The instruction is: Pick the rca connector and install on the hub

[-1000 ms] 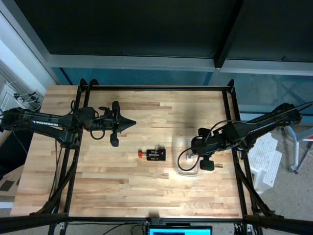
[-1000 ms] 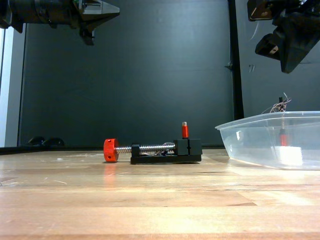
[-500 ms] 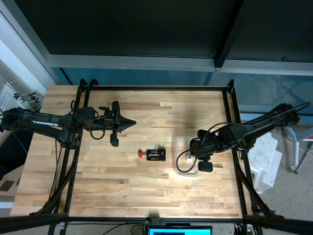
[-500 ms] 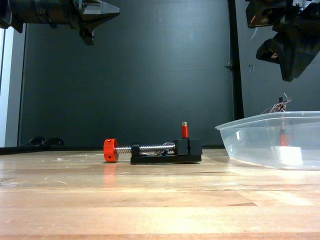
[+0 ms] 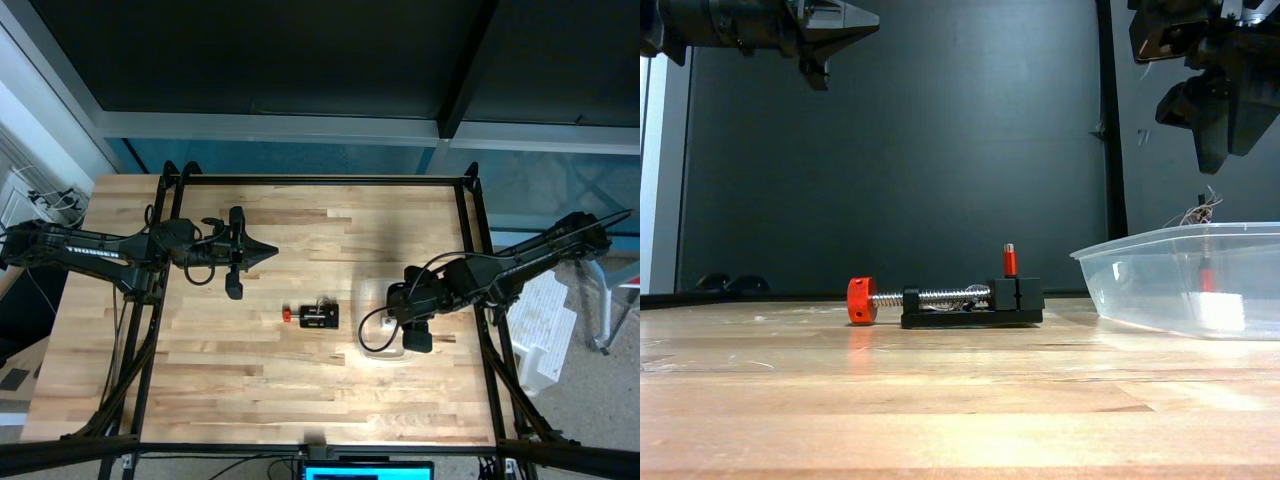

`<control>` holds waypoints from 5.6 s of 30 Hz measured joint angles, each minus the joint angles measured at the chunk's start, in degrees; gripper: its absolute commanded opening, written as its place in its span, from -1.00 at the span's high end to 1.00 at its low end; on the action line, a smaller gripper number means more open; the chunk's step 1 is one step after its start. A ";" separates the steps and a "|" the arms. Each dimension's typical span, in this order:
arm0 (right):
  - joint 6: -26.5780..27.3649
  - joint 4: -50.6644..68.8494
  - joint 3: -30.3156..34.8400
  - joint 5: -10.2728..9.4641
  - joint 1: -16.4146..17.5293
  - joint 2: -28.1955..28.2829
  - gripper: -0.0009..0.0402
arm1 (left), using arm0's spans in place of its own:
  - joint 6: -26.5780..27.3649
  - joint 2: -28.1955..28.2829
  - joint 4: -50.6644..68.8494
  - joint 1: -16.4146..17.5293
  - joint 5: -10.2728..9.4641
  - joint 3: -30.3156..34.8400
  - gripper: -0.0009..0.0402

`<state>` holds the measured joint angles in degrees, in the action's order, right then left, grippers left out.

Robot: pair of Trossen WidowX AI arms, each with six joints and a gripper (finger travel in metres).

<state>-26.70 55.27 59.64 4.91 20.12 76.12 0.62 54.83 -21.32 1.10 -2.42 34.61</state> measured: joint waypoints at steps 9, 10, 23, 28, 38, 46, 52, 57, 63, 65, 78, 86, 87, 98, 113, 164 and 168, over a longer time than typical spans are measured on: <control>0.07 -0.04 -0.02 0.00 0.17 2.36 0.10 | 0.02 0.00 0.02 0.02 0.00 -0.02 0.95; 0.07 -0.04 -0.02 0.00 0.17 2.67 0.10 | 0.00 0.00 0.02 0.02 0.00 -0.02 0.95; 0.09 -0.59 -0.02 0.02 0.28 5.62 0.10 | 0.00 0.00 0.00 0.02 0.00 -0.02 0.95; 0.13 -0.87 -0.04 0.02 0.37 6.84 0.10 | 0.00 0.00 0.00 0.02 0.00 0.00 0.95; 0.13 -2.10 -0.04 0.02 0.39 8.63 0.10 | 0.00 0.00 0.02 0.00 0.00 0.00 0.95; 0.13 -2.69 -0.04 0.02 0.39 9.86 0.10 | 0.02 0.00 0.02 0.00 0.00 0.00 0.95; 0.13 -4.04 -0.04 0.02 0.39 11.06 0.10 | 0.00 0.00 0.02 0.00 0.00 0.00 0.95; 0.13 -5.20 -0.04 0.04 0.39 12.02 0.10 | 0.02 0.00 0.00 0.00 0.00 0.00 0.95; 0.13 -6.19 -0.04 0.04 0.37 12.50 0.10 | 0.00 0.00 0.00 0.00 0.00 -0.02 0.95; 0.13 -6.47 -0.04 0.11 0.37 12.50 0.10 | 0.00 0.00 0.02 0.02 0.00 0.00 0.95; 0.09 -6.86 -0.04 1.53 0.37 12.50 0.10 | 0.02 0.00 0.02 0.02 0.00 -0.02 0.95; 0.07 -6.80 -0.04 1.84 0.37 12.50 0.12 | 0.00 0.00 0.02 0.02 0.00 0.00 0.95; 0.09 -6.82 -0.07 2.21 0.37 12.50 0.14 | 0.00 0.00 0.02 0.02 0.00 -0.02 0.95; 0.11 -6.95 -0.17 3.06 0.37 12.50 0.48 | 0.02 0.00 0.00 0.00 0.00 0.00 0.95; 0.11 -7.58 -0.20 3.32 0.35 12.50 0.89 | 0.00 0.00 0.02 0.00 0.00 0.00 0.95; 0.04 -8.90 -1.16 4.55 0.37 12.50 0.96 | 0.00 0.00 0.02 0.00 0.00 0.00 0.95; 0.04 -9.27 -1.16 4.55 0.37 12.50 0.92 | 0.00 0.00 0.02 0.00 0.00 0.00 0.95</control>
<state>-26.65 46.00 58.48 9.45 20.49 88.62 0.62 54.83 -21.30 1.10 -2.42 34.61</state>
